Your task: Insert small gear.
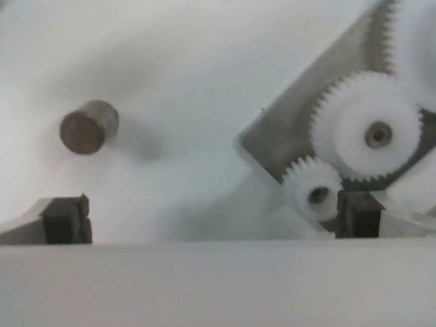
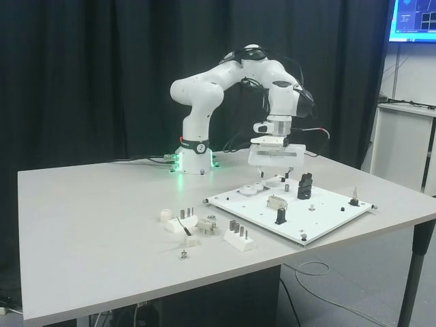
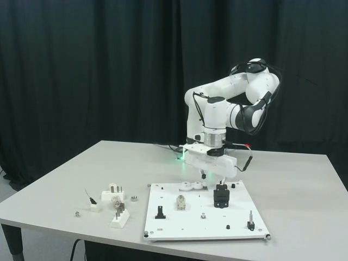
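Note:
The small white gear [image 1: 315, 191] sits on the grey plate [image 1: 283, 133], its teeth against a larger white gear [image 1: 368, 129]; an even bigger gear [image 1: 412, 34] shows at the edge. My gripper [image 1: 211, 218] is open wide, with nothing between its black fingertips [image 1: 66, 219]. The other fingertip stands right beside the small gear. In the room views the gripper [image 2: 275, 176] [image 3: 212, 177] hovers just above the gears [image 3: 191, 186] at the back of the white board [image 2: 320, 221].
A short round peg [image 1: 88, 126] stands up from the white board. The board also carries a black block [image 3: 221, 196], a connector [image 3: 180, 202] and small posts. Several small fixtures [image 3: 115, 204] lie on the grey table [image 2: 88, 211] beside the board.

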`<action>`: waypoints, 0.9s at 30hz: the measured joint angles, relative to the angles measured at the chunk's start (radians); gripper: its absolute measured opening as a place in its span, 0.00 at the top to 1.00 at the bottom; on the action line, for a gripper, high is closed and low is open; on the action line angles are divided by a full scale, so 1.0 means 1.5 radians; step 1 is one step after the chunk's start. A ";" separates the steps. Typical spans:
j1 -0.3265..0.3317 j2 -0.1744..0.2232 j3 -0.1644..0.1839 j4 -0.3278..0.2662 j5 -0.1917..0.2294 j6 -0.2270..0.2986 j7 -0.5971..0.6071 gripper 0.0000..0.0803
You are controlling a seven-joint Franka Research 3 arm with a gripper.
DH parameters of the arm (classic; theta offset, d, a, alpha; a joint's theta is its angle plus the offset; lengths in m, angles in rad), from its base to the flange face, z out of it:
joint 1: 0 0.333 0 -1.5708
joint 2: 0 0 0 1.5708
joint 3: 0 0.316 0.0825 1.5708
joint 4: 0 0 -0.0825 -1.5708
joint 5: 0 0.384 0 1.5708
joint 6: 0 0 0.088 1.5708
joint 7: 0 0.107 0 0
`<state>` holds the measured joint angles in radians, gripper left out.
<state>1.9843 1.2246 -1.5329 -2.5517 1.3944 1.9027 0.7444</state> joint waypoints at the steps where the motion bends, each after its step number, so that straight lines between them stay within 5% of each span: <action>1: 0.000 0.000 0.003 0.000 0.004 0.004 -0.001 0.00; 6: 0.000 0.000 0.019 0.000 0.015 0.021 -0.002 0.00; 27: 0.002 -0.001 0.020 0.000 0.015 0.022 -0.002 0.00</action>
<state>1.9868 1.2237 -1.5023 -2.5522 1.4162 1.9353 0.7420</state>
